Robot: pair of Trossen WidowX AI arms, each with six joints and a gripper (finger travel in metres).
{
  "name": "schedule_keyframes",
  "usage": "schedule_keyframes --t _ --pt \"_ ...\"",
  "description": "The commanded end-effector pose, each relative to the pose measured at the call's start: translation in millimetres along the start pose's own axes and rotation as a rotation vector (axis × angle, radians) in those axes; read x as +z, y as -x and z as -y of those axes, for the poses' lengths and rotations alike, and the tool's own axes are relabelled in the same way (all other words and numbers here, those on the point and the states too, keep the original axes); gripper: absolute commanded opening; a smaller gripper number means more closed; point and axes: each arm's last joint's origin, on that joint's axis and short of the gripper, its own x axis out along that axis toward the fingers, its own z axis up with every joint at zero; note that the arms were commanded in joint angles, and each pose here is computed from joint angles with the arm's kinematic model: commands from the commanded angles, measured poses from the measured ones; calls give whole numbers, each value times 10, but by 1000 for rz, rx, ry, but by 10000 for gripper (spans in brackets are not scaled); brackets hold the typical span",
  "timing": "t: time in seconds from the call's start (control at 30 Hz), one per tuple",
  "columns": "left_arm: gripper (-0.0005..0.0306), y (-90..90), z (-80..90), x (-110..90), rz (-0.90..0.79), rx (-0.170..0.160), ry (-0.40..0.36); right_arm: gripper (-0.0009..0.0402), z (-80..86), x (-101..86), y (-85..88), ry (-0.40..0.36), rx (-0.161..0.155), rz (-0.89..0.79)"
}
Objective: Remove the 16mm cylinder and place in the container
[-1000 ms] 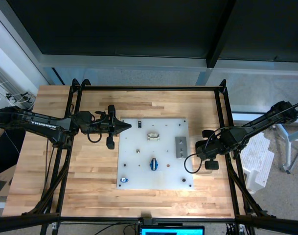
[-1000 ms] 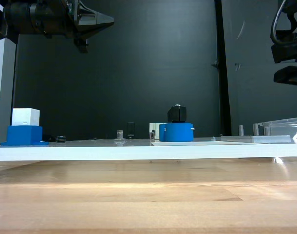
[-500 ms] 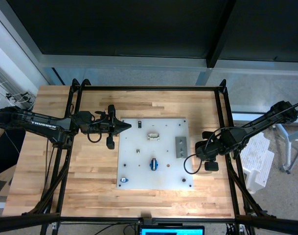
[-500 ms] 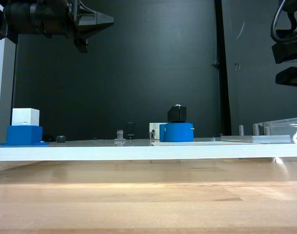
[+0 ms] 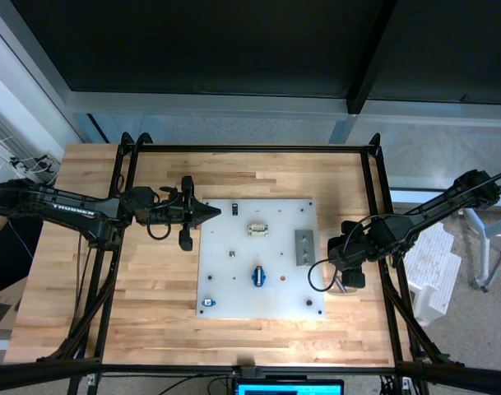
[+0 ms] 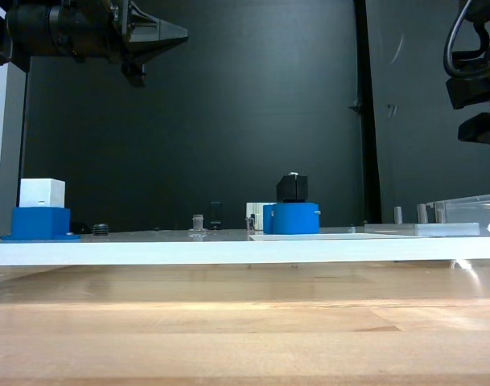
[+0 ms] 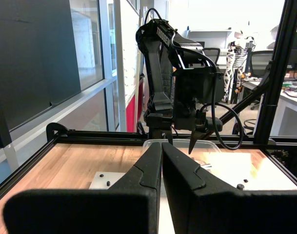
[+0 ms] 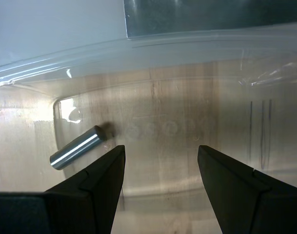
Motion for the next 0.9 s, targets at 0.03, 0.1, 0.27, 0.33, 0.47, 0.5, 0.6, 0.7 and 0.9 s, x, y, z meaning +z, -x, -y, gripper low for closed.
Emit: schedule_keyframes --t 0.03,0.1,0.27,0.33,0.47,0.5,0.6,0.7,0.9 --pt "0 -1 -1 1 0 0 0 209 0 3 11 -6 -2 -2" --pt "0 -1 0 1 0 0 0 208 0 23 49 -10 -1 2" --pt "0 -1 -1 1 0 0 0 208 68 135 205 -32 -13 21" --pt "0 -1 0 1 0 0 0 208 100 187 260 -18 -22 52" --pt "0 -1 0 1 0 0 0 208 186 333 389 -7 -53 136" --pt "0 -1 -1 1 0 0 0 208 214 380 425 -6 -62 167" --pt "0 -1 -1 1 0 0 0 208 290 532 527 1 -56 268" --pt "0 -1 0 1 0 0 0 196 364 658 629 15 -61 360" --pt "0 -1 -1 1 0 0 0 142 471 865 779 56 -61 550"
